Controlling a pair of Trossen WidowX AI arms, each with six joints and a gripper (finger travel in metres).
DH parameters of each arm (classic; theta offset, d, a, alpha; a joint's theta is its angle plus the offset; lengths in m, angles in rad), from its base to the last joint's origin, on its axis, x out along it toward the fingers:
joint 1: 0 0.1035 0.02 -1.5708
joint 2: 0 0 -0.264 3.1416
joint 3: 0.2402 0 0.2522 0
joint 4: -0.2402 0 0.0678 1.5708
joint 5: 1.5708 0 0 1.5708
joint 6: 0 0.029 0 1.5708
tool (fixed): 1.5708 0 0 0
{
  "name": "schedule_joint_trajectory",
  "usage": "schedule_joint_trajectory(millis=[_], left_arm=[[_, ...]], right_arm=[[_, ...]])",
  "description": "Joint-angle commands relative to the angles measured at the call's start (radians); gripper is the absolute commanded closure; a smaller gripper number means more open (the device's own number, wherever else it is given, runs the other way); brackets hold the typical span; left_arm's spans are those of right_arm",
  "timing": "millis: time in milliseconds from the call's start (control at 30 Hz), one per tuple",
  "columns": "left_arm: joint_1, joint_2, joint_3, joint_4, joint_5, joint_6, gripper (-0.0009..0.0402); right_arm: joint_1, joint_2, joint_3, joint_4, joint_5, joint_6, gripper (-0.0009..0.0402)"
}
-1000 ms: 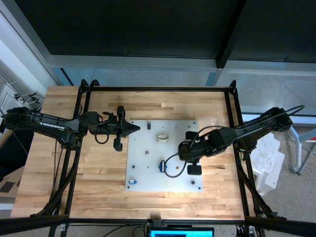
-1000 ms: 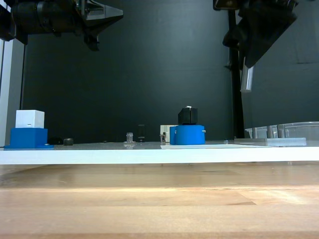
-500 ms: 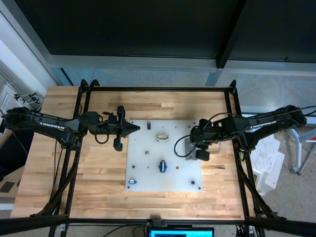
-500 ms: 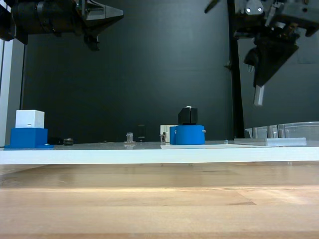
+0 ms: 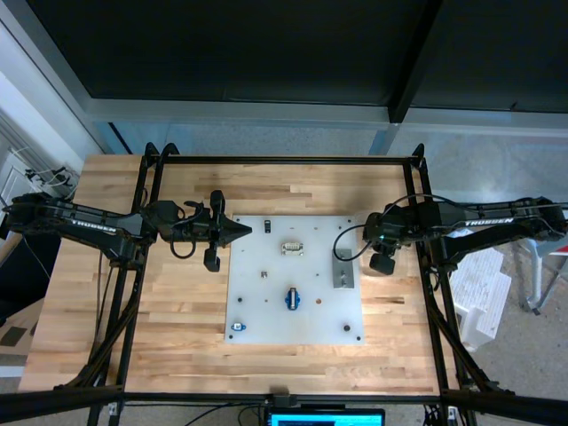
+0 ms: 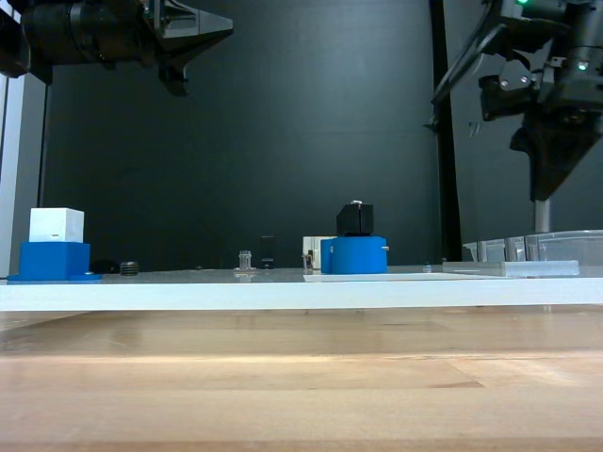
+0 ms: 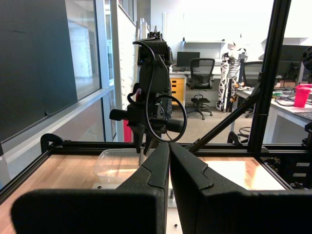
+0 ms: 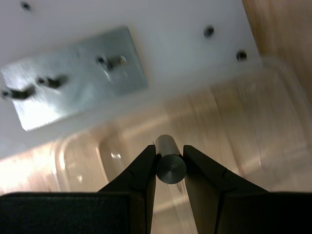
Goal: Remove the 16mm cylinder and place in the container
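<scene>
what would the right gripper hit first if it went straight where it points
Probably the floor of the see-through rectangular tub below the right gripper, with the short grey metal peg it grips touching first; depth is unclear. The left gripper hangs shut, high by the white board's left edge.

The 16mm cylinder point(image 8: 170, 166), a short grey metal peg with a flat round end, hangs upright, clamped in my right gripper point(image 8: 169, 155) directly over the open container point(image 8: 73, 156), its lower end about level with the rim. The container, a see-through tan tub with rounded corners, lies on the table point(image 5: 177, 355) near its right edge, just beside the white board point(image 5: 266, 302).
</scene>
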Motion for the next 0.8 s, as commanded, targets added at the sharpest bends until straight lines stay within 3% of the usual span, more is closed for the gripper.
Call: schedule_joint_trajectory(millis=[33, 467, 800], left_arm=[[0.0, 0.0, 0.0, 0.0, 0.0, 0.0, 0.0393], [0.0, 0.0, 0.0, 0.0, 0.0, 0.0, 0.0393], [0.0, 0.0, 0.0, 0.0, 0.0, 0.0, 0.0393]], right_arm=[[-0.001, -0.014, -0.018, -0.016, 0.003, 0.001, 0.0366], [-0.002, -0.017, -0.026, -0.011, 0.003, -0.004, 0.0223], [-0.002, -0.017, -0.026, -0.007, 0.003, -0.003, 0.0193]])
